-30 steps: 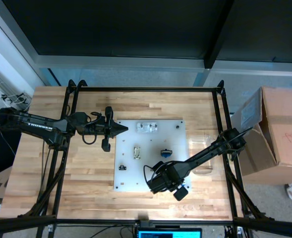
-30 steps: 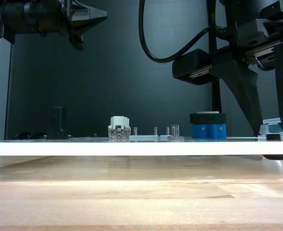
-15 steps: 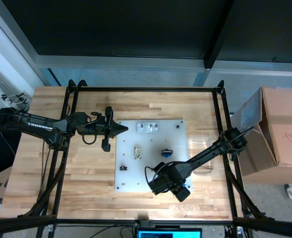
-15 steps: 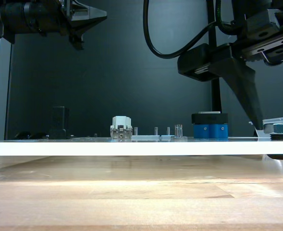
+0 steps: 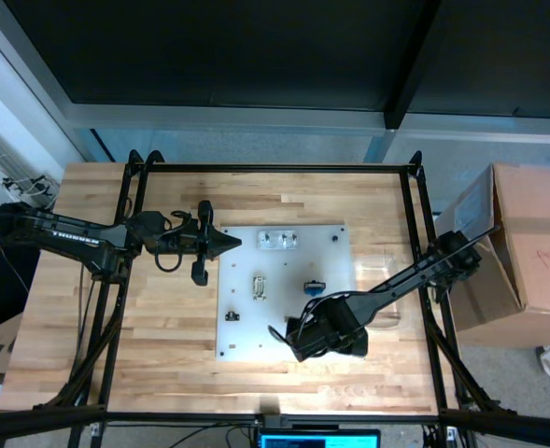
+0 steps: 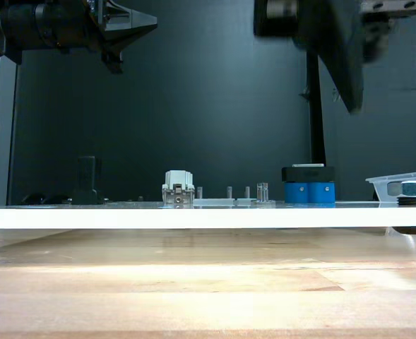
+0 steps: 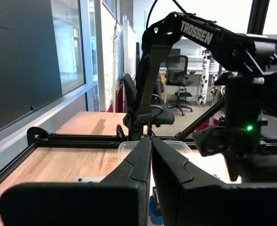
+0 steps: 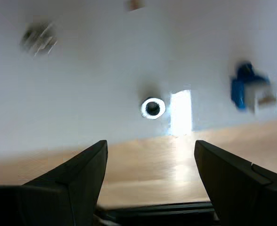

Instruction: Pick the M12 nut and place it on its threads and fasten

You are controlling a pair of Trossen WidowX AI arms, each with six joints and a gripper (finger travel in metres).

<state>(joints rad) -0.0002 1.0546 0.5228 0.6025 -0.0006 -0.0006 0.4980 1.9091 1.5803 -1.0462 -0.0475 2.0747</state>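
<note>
The small silver nut (image 6: 410,188) sits on its stud, with a few black ribs (image 6: 407,201) showing beneath it. From above, the right wrist view shows the nut (image 8: 152,108) as a bright ring around a dark centre on the white board (image 8: 82,84). My right gripper (image 8: 150,141) is open and empty, hanging high over the nut. The low view shows only one of its fingers (image 6: 349,70). In the high view the right gripper (image 5: 323,338) covers the nut. My left gripper (image 5: 228,243) is shut and holds nothing, raised at the board's far left edge.
The white board (image 5: 256,327) carries a blue block (image 5: 313,287), a white connector (image 5: 258,287) and small posts at the back. A clear tray (image 5: 387,280) lies to the right of the board. A cardboard box (image 5: 522,243) stands beyond the table's right edge.
The right gripper's fingers stood either side of the nut; they have let it go and risen well above it. The nut stays on its stud. The left arm has not moved.
</note>
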